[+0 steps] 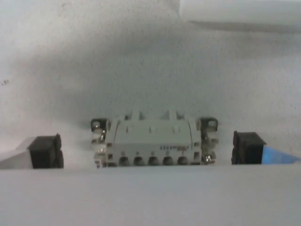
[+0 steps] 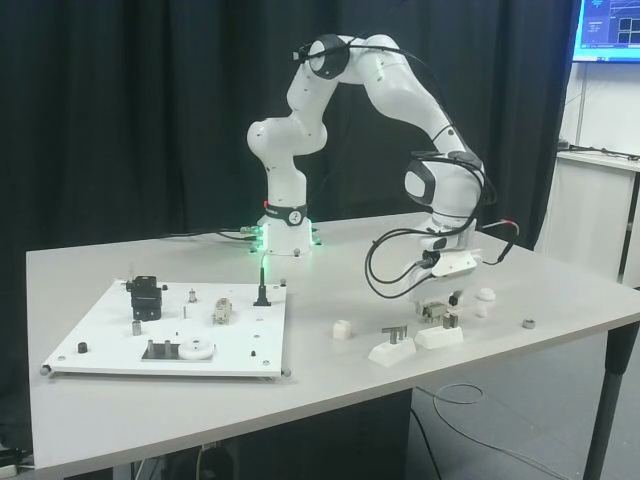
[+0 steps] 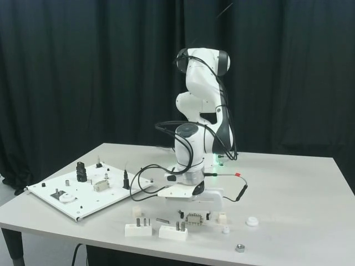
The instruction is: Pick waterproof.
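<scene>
Pre-grasp step — pincer point(image 1: 146, 149) spread wide, straddling the waterproof connector point(image 1: 154, 140) at lower centre of frame; next, close squarely — then lift.

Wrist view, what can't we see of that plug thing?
- Waterproof connector, wrist view: underside hidden behind a white surface across the foreground.
- Gripper, wrist view: both black fingers partly cut off by that surface.
- Connector, both room views: too small for detail; the arm crowds it.

Waterproof connector point(image 1: 155, 141) on the table point(image 2: 150, 410), between the two fingers point(image 1: 45, 151), apart from both.
</scene>
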Robot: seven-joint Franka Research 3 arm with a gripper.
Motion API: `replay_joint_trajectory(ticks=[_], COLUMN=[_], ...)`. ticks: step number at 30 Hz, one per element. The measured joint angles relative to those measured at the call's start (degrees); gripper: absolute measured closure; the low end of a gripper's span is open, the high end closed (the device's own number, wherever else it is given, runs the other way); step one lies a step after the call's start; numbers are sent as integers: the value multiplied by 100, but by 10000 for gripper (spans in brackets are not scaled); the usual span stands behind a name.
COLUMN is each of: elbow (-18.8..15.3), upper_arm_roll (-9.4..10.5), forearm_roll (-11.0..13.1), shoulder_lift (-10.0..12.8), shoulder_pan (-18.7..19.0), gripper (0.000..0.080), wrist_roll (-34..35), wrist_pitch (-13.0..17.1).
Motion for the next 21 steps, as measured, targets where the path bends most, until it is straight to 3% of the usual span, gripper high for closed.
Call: replay_joint_trajectory(ticks=[21], elbow=[-46], upper_arm_roll=[-14], forearm_roll=[-19], shoulder_lift=[95], shoulder_pan=[17], gripper=[3], wrist_roll=[102], wrist_pitch=[193])
